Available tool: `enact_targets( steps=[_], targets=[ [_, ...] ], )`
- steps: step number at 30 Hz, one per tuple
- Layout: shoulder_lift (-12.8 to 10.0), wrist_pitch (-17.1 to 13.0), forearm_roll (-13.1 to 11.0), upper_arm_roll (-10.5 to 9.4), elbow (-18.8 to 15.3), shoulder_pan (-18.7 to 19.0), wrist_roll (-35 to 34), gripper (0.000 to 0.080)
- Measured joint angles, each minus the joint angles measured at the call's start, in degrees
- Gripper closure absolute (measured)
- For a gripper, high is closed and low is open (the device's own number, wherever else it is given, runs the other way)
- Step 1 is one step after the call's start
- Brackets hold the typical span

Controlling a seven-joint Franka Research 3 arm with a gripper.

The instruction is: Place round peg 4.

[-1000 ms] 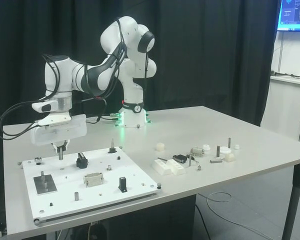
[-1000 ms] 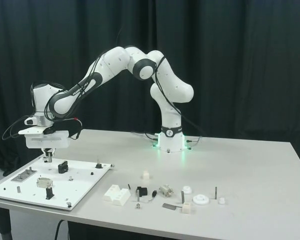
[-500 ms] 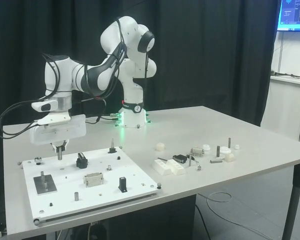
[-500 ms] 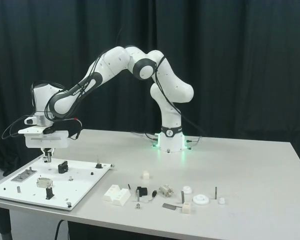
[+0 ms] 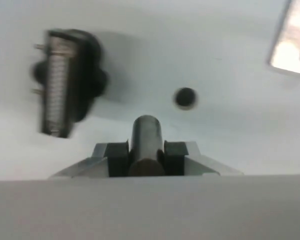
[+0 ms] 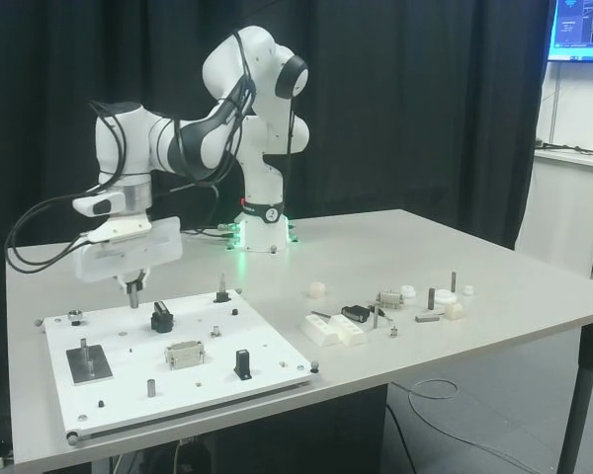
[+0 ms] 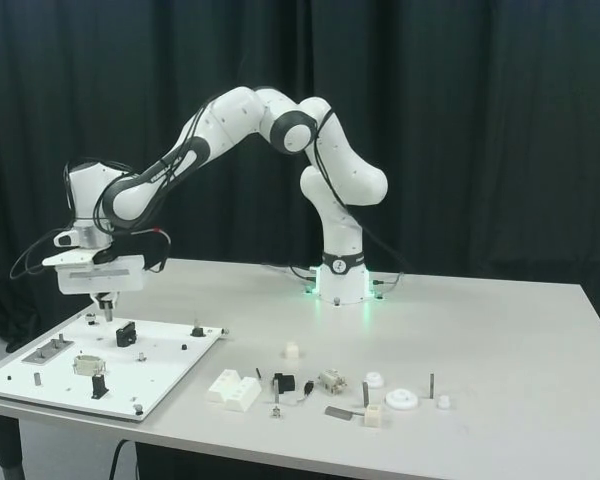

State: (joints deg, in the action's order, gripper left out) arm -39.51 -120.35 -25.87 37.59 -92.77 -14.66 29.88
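The gripper [image 5: 147, 152] was clamped on the peg [image 5: 147, 137], which hung upright just above the white board [image 6: 267, 346], near a small hole [image 5: 185, 98] and a black connector [image 5: 67, 82]. The board lay at one end of the grey table [image 6: 494, 267], carrying a grey plate [image 6: 87, 365] with a post, a black block [image 6: 242, 363] and other small fixtures. Loose white parts [image 7: 235, 388] and pins were scattered mid-table. The arm's base [image 7: 342, 285] glowed green before black curtains [image 7: 480, 120].
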Motion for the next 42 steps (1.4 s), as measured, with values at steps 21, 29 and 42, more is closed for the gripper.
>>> enact_targets(
  steps=[21,29,42],
  targets=[
    [13.76,1.92,1.31,0.60,-16.21,12.23,-4.72,0.0657],
    [18.48,-3.38,3.01,0.61,-23.82,18.65,-8.67,0.0657],
    [22.14,-12.95,5.07,0.62,-32.02,29.68,-16.34,0.0657]
  ],
)
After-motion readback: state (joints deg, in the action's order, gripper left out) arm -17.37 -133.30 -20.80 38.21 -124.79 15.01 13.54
